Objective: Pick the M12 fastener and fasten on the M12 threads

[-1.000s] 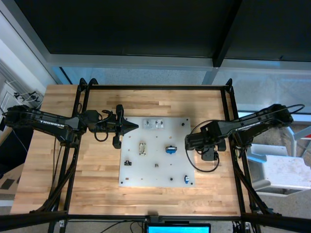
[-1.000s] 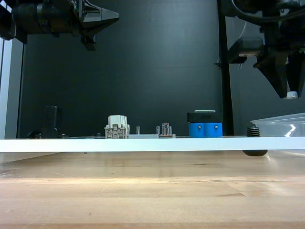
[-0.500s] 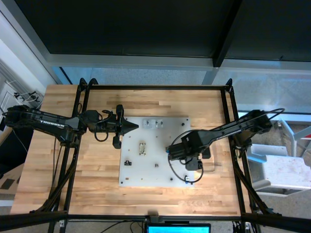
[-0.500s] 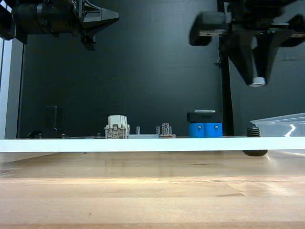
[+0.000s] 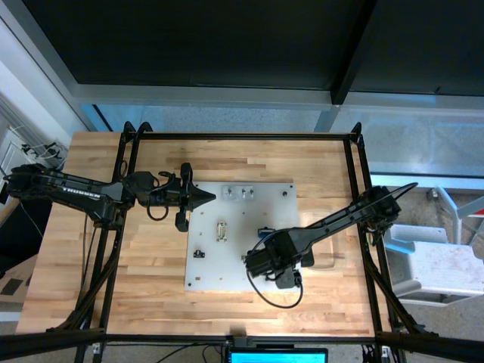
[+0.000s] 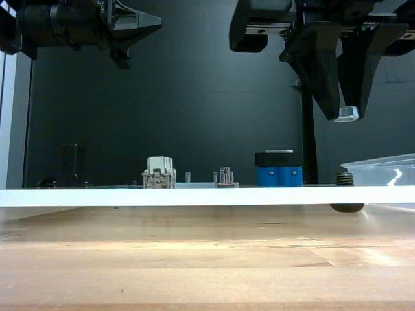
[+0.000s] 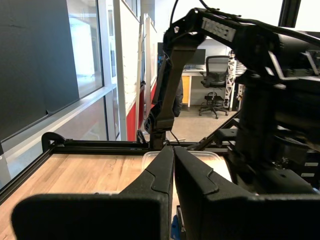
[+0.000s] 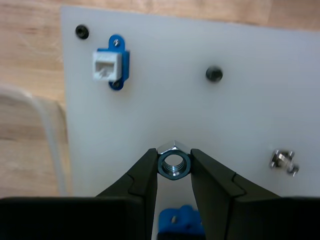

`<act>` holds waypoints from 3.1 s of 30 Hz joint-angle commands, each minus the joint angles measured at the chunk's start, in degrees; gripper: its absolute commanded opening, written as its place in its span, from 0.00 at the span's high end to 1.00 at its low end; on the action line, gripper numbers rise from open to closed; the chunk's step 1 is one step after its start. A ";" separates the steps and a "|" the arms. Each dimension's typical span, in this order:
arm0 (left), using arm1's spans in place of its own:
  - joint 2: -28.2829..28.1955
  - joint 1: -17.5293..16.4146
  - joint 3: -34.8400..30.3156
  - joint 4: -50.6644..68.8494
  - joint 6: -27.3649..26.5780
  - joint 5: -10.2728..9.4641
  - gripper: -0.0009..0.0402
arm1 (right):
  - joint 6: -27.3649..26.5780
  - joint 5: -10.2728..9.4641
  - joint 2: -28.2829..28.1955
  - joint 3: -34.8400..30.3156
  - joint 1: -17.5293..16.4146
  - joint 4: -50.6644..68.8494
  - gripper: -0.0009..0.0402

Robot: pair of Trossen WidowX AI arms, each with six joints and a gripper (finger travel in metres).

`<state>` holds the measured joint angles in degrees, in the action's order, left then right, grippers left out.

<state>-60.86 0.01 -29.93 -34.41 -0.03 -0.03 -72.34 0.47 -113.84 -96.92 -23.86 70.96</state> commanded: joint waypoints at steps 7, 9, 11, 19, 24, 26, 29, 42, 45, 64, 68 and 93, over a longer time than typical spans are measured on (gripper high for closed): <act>0.00 -0.02 -0.02 -0.02 0.00 0.02 0.98 | -2.08 -0.02 -7.15 -8.24 -2.32 0.72 0.88; 0.00 0.00 -0.02 -0.02 0.00 0.00 0.98 | -2.03 -0.04 -8.83 -10.05 -2.45 1.03 0.88; 0.00 0.00 -0.02 -0.02 0.00 0.02 0.98 | -1.79 -0.11 -10.38 -11.43 -2.54 0.87 0.88; 0.00 0.00 -0.02 -0.02 0.00 0.00 0.98 | -1.33 -0.24 -13.03 -12.83 -2.67 0.39 0.88; 0.00 -0.02 -0.02 -0.02 0.00 0.00 0.98 | -1.36 -0.57 -12.74 -11.52 -2.73 0.44 0.88; 0.00 0.00 -0.02 -0.02 0.00 0.02 0.98 | -1.38 -0.61 -12.26 -10.86 -2.89 0.35 0.88; 0.00 0.00 -0.02 -0.02 0.00 0.00 0.98 | -1.36 -0.61 -12.24 -10.47 -3.04 0.35 0.88; 0.00 0.00 -0.02 -0.02 0.00 0.02 0.98 | -1.40 -0.74 -11.76 -9.35 -3.32 -0.98 0.88; 0.00 0.00 -0.02 -0.02 0.00 0.00 0.98 | -1.38 -0.63 -10.40 -7.21 -3.37 -3.02 0.88; 0.00 0.00 -0.02 -0.02 0.00 0.00 0.98 | -0.94 -0.52 -10.45 -5.07 -3.52 -5.81 0.88; 0.00 0.00 -0.02 -0.02 0.00 0.00 0.98 | -0.92 -0.52 -10.45 -4.52 -3.45 -6.54 0.88; 0.00 0.00 -0.02 -0.02 0.00 0.02 0.98 | 23.15 -0.55 -10.45 -3.63 -3.26 -7.10 0.88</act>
<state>-60.86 0.01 -29.95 -34.44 -0.03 -0.03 -51.99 -0.14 -124.14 -100.64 -27.11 63.77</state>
